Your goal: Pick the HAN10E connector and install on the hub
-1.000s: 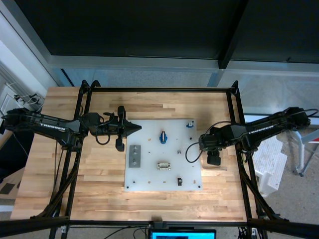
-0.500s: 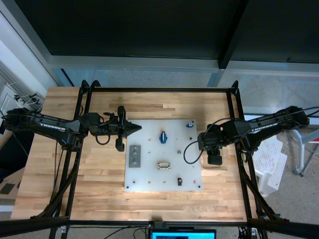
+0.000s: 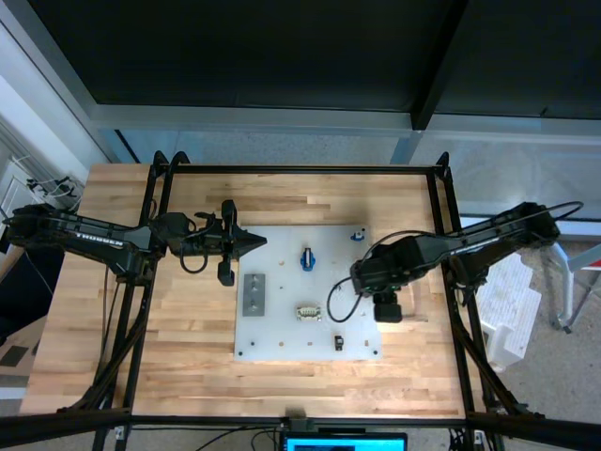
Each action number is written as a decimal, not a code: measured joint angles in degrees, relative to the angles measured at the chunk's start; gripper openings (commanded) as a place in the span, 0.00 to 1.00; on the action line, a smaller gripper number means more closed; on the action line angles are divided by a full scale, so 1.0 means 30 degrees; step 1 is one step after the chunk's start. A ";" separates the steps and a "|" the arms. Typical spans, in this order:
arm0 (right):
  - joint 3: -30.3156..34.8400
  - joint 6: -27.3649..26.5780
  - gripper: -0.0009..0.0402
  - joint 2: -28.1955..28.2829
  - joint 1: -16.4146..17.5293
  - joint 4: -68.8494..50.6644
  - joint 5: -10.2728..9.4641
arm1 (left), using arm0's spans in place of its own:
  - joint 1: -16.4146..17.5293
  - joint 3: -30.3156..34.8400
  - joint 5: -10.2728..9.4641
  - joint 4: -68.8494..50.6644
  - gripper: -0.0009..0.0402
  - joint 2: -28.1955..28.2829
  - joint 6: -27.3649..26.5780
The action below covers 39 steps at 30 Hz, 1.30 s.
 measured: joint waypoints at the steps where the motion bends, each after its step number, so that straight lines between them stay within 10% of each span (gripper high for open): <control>1: 0.0350 0.0095 0.05 0.0350 0.0015 -0.0007 0.0007 | 0.0000 0.0007 0.0000 -0.0007 0.02 -0.0007 0.0000; 39: 1.2480 -0.0270 0.05 1.0936 0.0299 -0.1617 0.0517 | 0.0000 0.0000 0.0000 0.0000 0.02 0.0000 0.0000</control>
